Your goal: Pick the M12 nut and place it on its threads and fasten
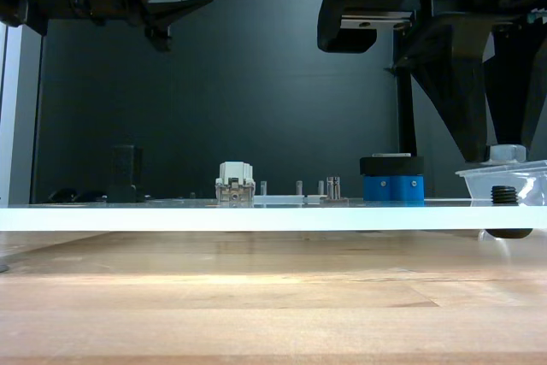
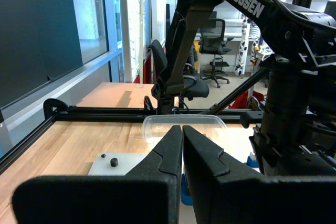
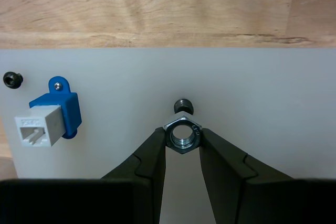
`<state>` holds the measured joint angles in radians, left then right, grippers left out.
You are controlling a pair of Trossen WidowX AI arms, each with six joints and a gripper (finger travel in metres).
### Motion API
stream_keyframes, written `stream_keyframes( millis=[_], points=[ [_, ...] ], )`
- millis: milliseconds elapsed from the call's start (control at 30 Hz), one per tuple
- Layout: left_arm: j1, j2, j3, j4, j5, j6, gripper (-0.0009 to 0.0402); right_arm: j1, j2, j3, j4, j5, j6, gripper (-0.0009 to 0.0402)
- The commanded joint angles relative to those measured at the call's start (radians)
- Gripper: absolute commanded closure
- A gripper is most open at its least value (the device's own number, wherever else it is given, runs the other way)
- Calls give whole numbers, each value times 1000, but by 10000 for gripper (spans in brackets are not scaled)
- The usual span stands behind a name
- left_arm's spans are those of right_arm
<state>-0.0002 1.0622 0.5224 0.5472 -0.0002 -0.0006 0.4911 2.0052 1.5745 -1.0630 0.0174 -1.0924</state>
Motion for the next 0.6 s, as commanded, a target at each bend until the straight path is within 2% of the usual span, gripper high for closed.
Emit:
stream_keyframes(
  millis=[33,600],
  points=[
    [0,0,0,0,0,0,393,1,0,-2,1,1,2,382],
    [0,0,0,0,0,0,393,-2,29,4,11,8,29,382]
  ],
)
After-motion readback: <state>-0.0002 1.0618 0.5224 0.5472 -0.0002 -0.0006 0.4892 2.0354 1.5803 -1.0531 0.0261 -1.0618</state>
